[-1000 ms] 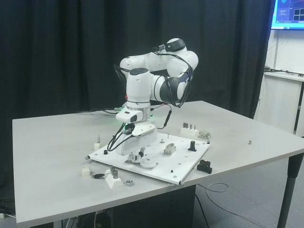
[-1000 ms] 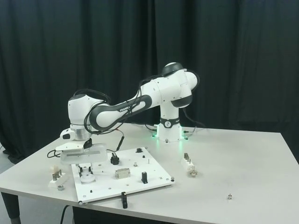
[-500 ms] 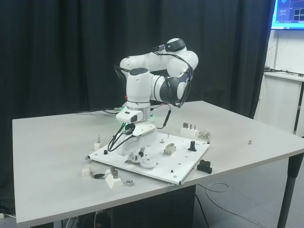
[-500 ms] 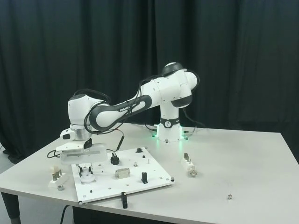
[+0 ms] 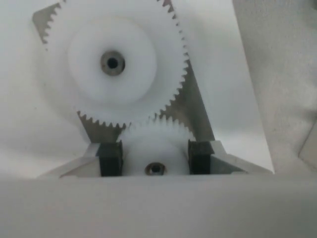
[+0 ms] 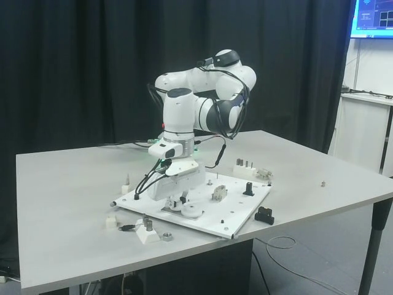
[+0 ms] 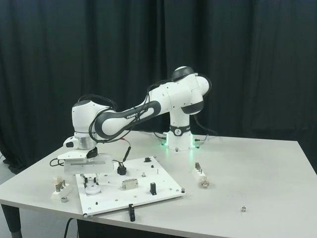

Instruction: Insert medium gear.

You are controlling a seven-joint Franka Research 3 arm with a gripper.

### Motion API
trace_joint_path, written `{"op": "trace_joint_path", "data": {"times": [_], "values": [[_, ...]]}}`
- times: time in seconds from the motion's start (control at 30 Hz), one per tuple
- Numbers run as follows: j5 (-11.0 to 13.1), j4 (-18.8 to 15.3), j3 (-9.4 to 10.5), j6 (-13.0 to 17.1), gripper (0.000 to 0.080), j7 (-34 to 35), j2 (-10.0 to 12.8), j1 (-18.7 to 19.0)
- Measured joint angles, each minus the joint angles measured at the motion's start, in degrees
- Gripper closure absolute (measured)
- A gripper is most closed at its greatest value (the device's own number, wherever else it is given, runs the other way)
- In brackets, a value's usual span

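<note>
Wrist view shows the medium gear (image 5: pixel 155 144) clamped between the black fingertips (image 5: pixel 110 157) of the gripper (image 5: pixel 155 159), teeth touching those of the large gear (image 5: pixel 113 63) on the white board (image 5: pixel 223 74); looks seated on or close over its peg, bore visible at centre (depth not certain). Likely rigid plastic, light, hard and somewhat slick; toothed rim gives the pads some bite. Best held across the rim, opposite flanks, level; any tilt could jam the bore on the peg or clash teeth. From the first room view, gripper low over board (image 6: pixel 245 203) on the grey table (image 6: pixel 67 184).
</note>
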Motion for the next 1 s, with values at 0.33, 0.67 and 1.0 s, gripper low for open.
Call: {"op": "trace_joint_path", "data": {"times": [0.33,0.67,1.0], "values": [[0.0,0.1,0.05,0.0,0.0522,-5.0,0.0,0.0],[-0.1,0.1,0.07,0.0,0.0522,-6.5,0.0,0.0],[-0.1,0.1,0.03,-0.1,0.0522,-4.1,0.0,-0.1]]}}
